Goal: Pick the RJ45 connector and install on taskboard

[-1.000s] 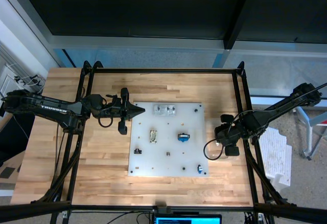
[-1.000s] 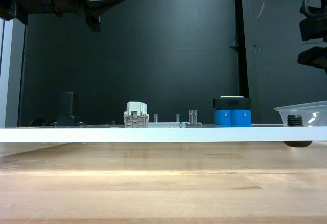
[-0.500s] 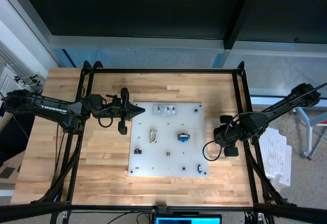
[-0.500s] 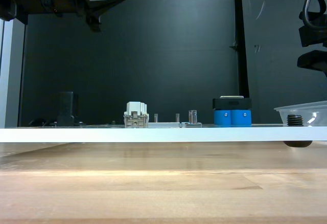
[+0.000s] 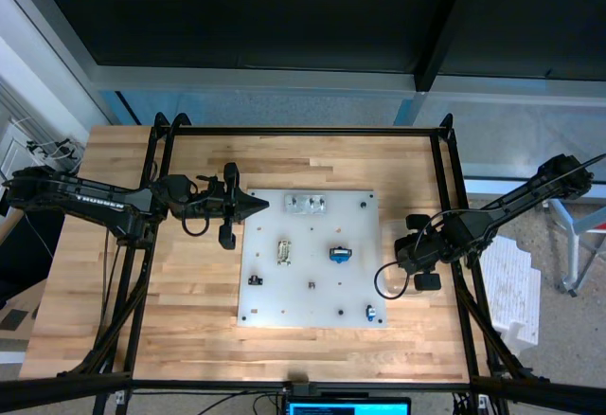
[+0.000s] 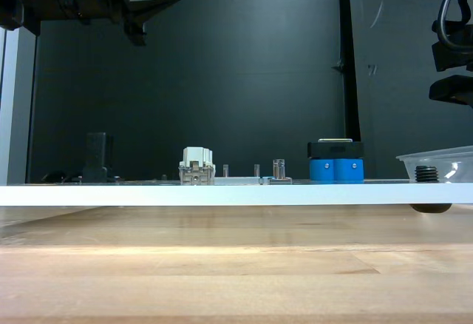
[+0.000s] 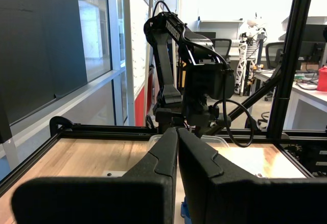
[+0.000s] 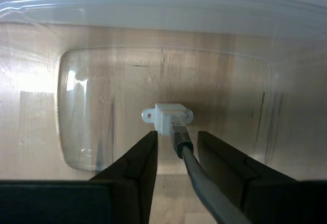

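Tabletop point(image 5: 189, 339): left claw point(image 5: 263, 205) closed aloft, right claw point(image 8: 176, 136) parted above connector point(image 8: 167, 115).

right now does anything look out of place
Nothing stands out. The RJ45 connector lies in the clear tray, ahead of the right gripper's open jaws; the left gripper hangs shut over the taskboard's left edge.
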### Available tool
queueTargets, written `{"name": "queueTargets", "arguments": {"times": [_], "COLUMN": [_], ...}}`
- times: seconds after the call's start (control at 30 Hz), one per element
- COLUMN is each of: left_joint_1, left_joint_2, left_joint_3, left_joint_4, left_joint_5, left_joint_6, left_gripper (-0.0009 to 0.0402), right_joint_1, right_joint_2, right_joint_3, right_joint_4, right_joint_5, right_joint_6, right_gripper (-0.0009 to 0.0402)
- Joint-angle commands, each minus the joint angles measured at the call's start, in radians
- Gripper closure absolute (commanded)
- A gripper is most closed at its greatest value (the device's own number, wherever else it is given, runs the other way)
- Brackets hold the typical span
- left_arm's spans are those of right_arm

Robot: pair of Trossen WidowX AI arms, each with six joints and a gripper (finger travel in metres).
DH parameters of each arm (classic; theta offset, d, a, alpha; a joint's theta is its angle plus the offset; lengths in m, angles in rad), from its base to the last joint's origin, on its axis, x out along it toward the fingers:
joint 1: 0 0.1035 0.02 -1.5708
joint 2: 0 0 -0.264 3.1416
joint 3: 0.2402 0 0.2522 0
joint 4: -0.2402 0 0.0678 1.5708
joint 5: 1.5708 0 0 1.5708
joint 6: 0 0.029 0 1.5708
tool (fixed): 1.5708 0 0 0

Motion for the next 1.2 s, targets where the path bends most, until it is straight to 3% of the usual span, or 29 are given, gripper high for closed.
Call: {"name": "queueTargets", "arguments": {"times": [0.03, 0.37, 0.73, 1.2], "left_joint_1": [0.0, 0.0, 0.0, 0.0], "left_joint_2": [0.001, 0.0, 0.0, 0.0], "left_joint_3": [0.0, 0.0, 0.0, 0.0], "left_joint_4": [0.0, 0.0, 0.0, 0.0], "left_joint_5": [0.0, 0.0, 0.0, 0.0], "left_joint_6": [0.0, 0.0, 0.0, 0.0], "left_gripper": [0.0393, 0.0393, 0.0393, 0.0393], "right_joint_1": [0.0, 0.0, 0.0, 0.0], "right_joint_2": [-0.001, -0.016, -0.034, -0.04], "right_joint_3": [0.003, 0.003, 0.043, 0.225], "right_joint_4": [-0.001, -0.009, -0.061, -0.224], "right_joint_5": [0.0, -0.001, -0.002, -0.013], "right_joint_6": [0.0, 0.0, 0.001, 0.01], "right_gripper": [0.0316, 0.0396, 0.0392, 0.0393]}}
